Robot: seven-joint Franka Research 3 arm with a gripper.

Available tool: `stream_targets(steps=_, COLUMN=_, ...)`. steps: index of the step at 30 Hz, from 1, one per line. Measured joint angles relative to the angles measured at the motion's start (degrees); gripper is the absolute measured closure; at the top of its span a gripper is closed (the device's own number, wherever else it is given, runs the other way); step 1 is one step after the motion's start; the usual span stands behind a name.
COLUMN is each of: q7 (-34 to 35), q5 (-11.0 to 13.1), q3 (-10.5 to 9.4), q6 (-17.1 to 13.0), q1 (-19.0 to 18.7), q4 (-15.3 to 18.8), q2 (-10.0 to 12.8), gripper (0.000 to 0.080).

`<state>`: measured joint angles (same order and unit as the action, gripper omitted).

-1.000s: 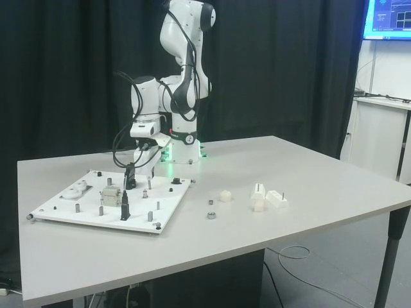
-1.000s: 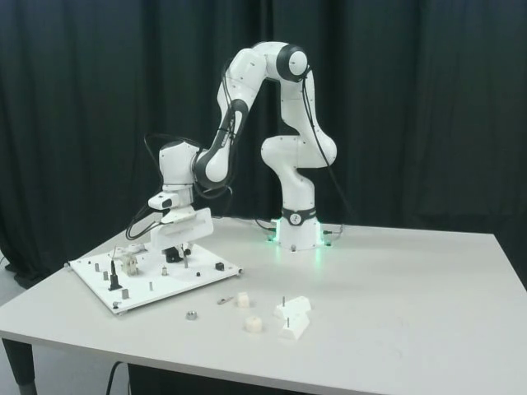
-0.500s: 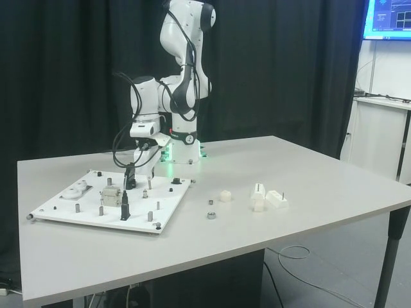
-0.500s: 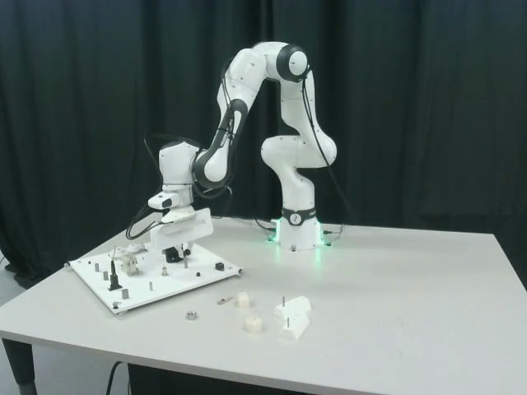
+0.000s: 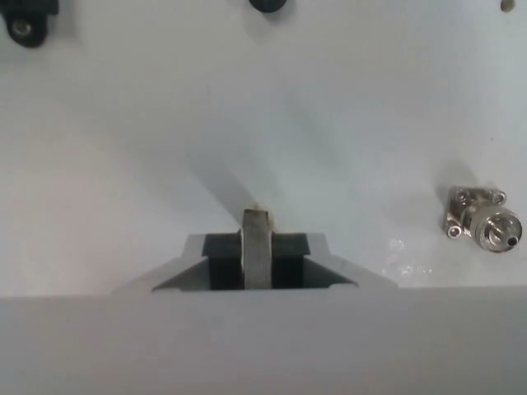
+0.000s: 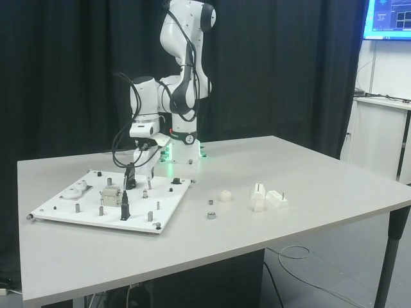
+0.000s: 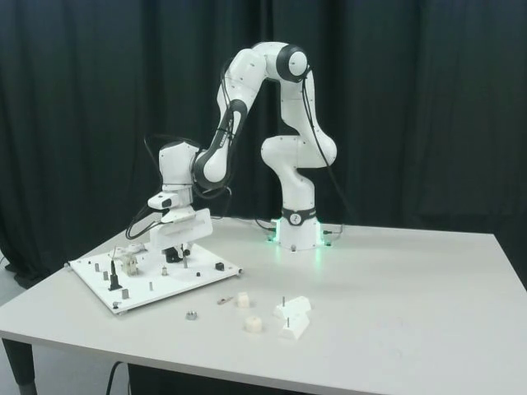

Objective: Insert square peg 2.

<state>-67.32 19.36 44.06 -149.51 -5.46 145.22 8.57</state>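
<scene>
While jaws [image 5: 256, 276] grip peg [image 5: 256, 247], arm unmoved.

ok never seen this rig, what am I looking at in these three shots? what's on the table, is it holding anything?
A white robot arm is bolted to a grey table. Two pictures come from room cameras; the third looks down from the arm's wrist. The arm's hand hangs over a white board studded with small pegs and fittings. In the wrist view, a slim grey peg sits clamped between the two fingers, above the bare board, with a metal connector off to one side. Loose on the table beside the board: a few white blocks and a small nut.
</scene>
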Motion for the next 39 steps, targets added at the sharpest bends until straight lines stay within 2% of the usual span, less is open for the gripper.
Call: stream_targets(steps=39, q7=-5.4, q5=0.57, q3=-0.06, q6=0.44, q1=0.08, q4=0.04, q2=-0.23, gripper=0.0732)
